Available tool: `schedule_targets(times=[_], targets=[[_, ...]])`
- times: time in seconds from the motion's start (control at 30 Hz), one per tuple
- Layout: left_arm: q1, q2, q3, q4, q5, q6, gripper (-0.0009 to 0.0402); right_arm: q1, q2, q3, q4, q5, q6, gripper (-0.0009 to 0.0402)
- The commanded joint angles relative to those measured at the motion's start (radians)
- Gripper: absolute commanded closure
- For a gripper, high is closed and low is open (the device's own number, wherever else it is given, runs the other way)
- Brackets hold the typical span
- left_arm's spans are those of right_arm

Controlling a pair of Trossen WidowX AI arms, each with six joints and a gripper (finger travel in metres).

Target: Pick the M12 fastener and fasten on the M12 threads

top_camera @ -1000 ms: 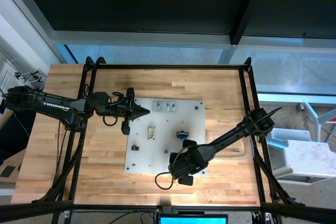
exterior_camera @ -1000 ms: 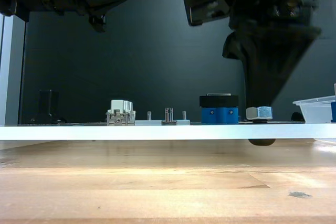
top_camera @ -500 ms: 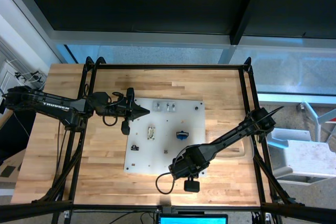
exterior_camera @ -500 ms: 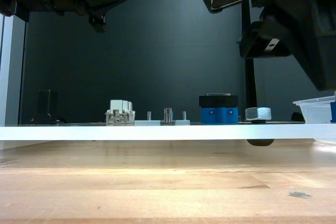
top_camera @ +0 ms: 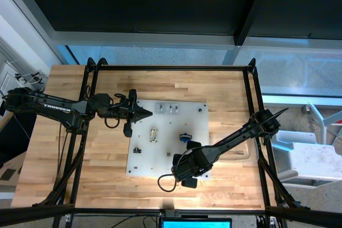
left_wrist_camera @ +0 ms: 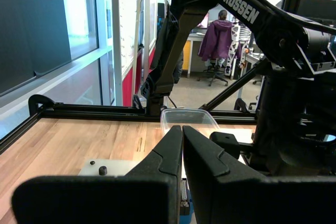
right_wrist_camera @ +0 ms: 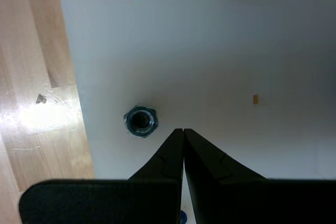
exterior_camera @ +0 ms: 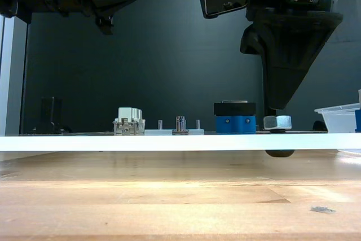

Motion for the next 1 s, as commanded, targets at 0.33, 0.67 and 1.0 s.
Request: schedule_targets(times=[0.33,0.67,1.0], targets=[[0.000,0.000,0.000,0.001,0.000,0.000,0.0393,0.002,0.010,-0.013,0.031,-0.013,0.034,0.0393],[0.000,0.000,0.000,0.000,0.000,0.000,0.0393,0.003,0.010,-0.014,0.082,-0.254,-0.010,0.0393],[0.000,0.000,0.000,0.000,0.000,0.000,0.0393,0.005,0.004,-0.014,0.052,-0.316,-0.036,0.0393]])
